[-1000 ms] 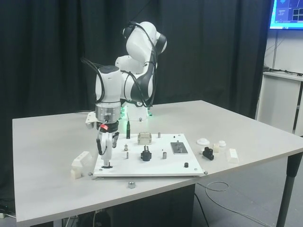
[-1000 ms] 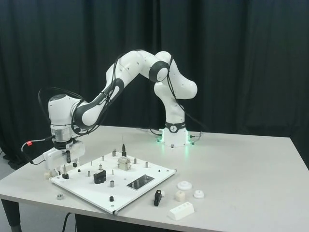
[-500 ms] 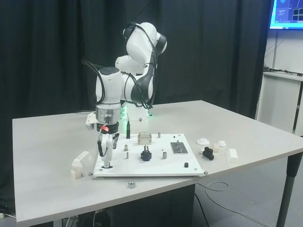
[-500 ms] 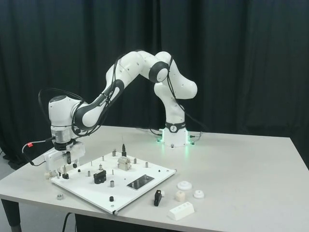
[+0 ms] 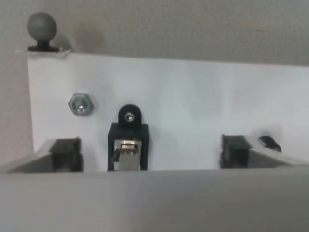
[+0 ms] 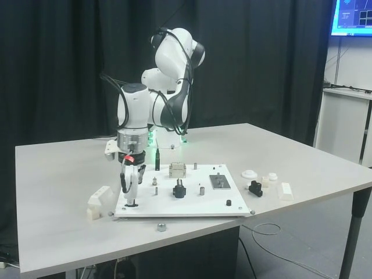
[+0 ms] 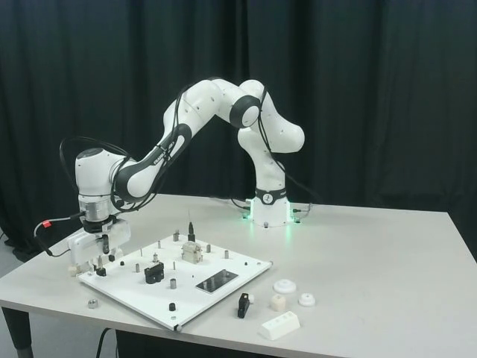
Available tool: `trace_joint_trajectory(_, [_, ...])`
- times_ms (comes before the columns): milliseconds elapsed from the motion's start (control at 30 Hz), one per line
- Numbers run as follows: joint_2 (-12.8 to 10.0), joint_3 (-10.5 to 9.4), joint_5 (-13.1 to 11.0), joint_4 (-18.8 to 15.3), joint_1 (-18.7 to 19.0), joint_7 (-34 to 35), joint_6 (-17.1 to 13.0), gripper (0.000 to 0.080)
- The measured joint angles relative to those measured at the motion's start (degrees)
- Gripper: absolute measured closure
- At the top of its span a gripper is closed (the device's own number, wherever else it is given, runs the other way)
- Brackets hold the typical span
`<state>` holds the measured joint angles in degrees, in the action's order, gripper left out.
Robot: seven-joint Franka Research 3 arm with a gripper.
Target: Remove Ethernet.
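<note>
Gripper (image 5: pixel 150 153), fingers spread apart, is hanging over the Ethernet plug (image 5: pixel 127 153) seated on the white board (image 6: pixel 192 197).

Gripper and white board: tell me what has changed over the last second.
Nothing visibly changed. The gripper hangs low over the near corner of the white board, with the black Ethernet socket between its open jaws in the wrist view. The loose white parts beside the board lie where they were.
</note>
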<state>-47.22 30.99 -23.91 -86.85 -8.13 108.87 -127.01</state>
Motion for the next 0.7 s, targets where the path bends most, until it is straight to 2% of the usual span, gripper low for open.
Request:
trace_joint_trajectory(100, [0.0,0.00,-0.1,0.0,0.0,0.0,0.0,0.0094])
trace_joint_trajectory(133, [0.0,0.00,-0.1,0.0,0.0,0.1,0.0,0.0274])
trace_joint_trajectory(367, [-0.1,-0.12,-0.5,0.0,0.0,0.3,-1.0,0.0274])
trace_joint_trajectory(400, [-0.1,-0.17,-0.5,0.0,0.0,0.3,-1.3,0.0474])
trace_joint_trajectory(433, [-0.2,-0.23,-0.6,0.0,0.0,0.4,-1.7,0.0474])
trace_joint_trajectory(467, [-0.2,-0.30,-0.6,0.0,0.0,0.5,-2.1,0.0670])
trace_joint_trajectory(600, [-0.2,-0.42,-0.6,0.0,0.0,1.4,-2.5,0.0670])
trace_joint_trajectory(633, [-0.2,-0.42,-0.6,0.0,0.0,1.4,-2.6,0.0723])
trace_joint_trajectory(700, [-0.2,-0.43,-0.6,0.0,0.0,1.4,-2.6,0.0723])
